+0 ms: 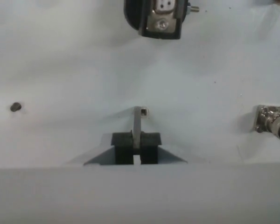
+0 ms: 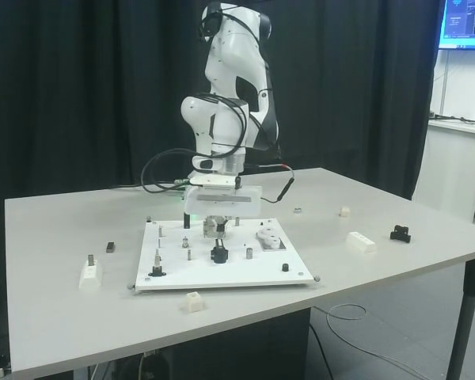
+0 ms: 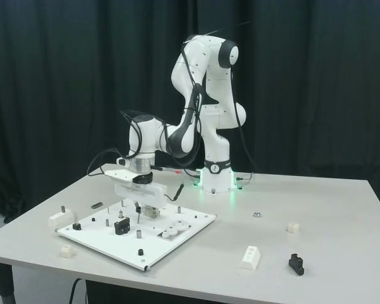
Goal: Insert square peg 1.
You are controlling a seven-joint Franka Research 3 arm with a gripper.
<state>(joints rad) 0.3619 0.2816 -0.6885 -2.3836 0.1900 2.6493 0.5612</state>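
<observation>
My gripper (image 1: pixel 136 148) is shut on a slim grey square peg (image 1: pixel 137 125), held upright between the black fingertips (image 1: pixel 122 149). The peg's lower end hangs just over the white board (image 1: pixel 74 74); whether it touches I cannot tell. In the first room view the gripper (image 2: pixel 214 227) is low over the back middle of the board (image 2: pixel 222 273). In the second room view the gripper (image 3: pixel 139 209) is over the board (image 3: pixel 177 237) with the peg (image 3: pixel 138 216) pointing down.
A black and grey multi-pin socket (image 1: pixel 158 18) and a metal screw connector (image 1: pixel 272 120) are fixed to the board, along with a black post (image 2: pixel 218 254) and small pegs. Loose white blocks (image 2: pixel 89 274) (image 2: pixel 361 241) (image 2: pixel 193 302) and a black part (image 2: pixel 400 233) lie on the grey table (image 2: pixel 396 198).
</observation>
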